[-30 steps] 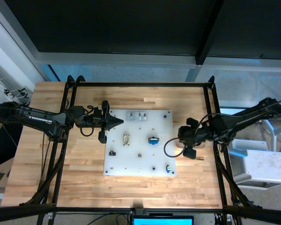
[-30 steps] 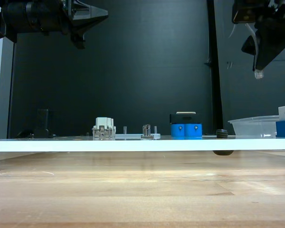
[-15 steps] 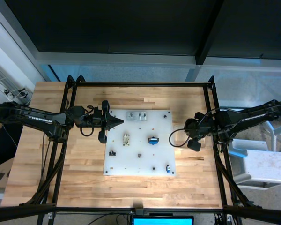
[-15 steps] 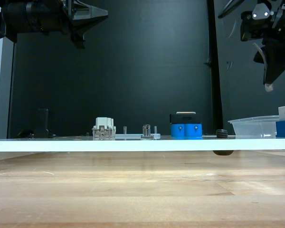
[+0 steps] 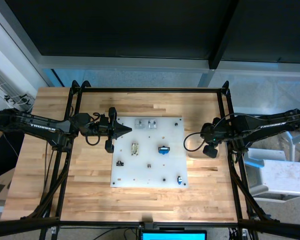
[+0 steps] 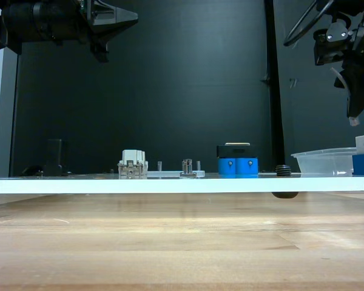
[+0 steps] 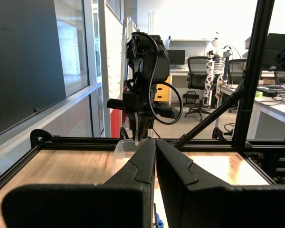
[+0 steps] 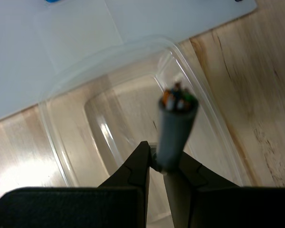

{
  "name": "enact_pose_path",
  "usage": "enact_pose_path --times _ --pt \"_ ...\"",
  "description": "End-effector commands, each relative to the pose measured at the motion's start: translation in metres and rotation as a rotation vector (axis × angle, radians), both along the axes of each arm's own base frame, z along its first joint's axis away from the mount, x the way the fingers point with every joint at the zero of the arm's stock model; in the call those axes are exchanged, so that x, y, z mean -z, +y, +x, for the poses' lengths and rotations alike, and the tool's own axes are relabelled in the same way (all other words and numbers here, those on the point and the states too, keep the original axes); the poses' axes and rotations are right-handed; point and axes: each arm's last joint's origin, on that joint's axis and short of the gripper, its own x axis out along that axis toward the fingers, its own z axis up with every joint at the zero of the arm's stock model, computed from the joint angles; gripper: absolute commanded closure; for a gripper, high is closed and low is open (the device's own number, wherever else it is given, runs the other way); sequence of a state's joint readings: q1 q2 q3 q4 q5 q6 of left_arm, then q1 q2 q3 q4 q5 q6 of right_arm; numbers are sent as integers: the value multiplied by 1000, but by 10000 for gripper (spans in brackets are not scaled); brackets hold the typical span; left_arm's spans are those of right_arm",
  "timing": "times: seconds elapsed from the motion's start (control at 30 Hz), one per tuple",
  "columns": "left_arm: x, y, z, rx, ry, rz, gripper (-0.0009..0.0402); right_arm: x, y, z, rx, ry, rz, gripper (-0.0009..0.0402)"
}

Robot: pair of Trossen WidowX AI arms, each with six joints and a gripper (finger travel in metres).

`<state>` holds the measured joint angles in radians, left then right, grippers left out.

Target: Remove the rj45 connector and place it in the container

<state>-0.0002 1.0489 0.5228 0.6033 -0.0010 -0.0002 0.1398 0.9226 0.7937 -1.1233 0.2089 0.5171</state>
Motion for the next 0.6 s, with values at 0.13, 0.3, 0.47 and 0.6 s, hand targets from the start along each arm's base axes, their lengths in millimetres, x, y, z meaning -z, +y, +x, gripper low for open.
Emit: enact_pose_path --times 0.13,0.3,0.47,0.6 --pt "0 0 0 0 0 0 393 1 -1 -2 2 19 -8 393" --pt "0 0 0 0 0 0 393 1 -1 -2 4 18 -11 373" --pt "0 0 0 0 0 0 393 1 0 -2 5 20 -9 332" --pt "0 0 0 0 0 0 393 1 0 -2 4 21 -9 301"
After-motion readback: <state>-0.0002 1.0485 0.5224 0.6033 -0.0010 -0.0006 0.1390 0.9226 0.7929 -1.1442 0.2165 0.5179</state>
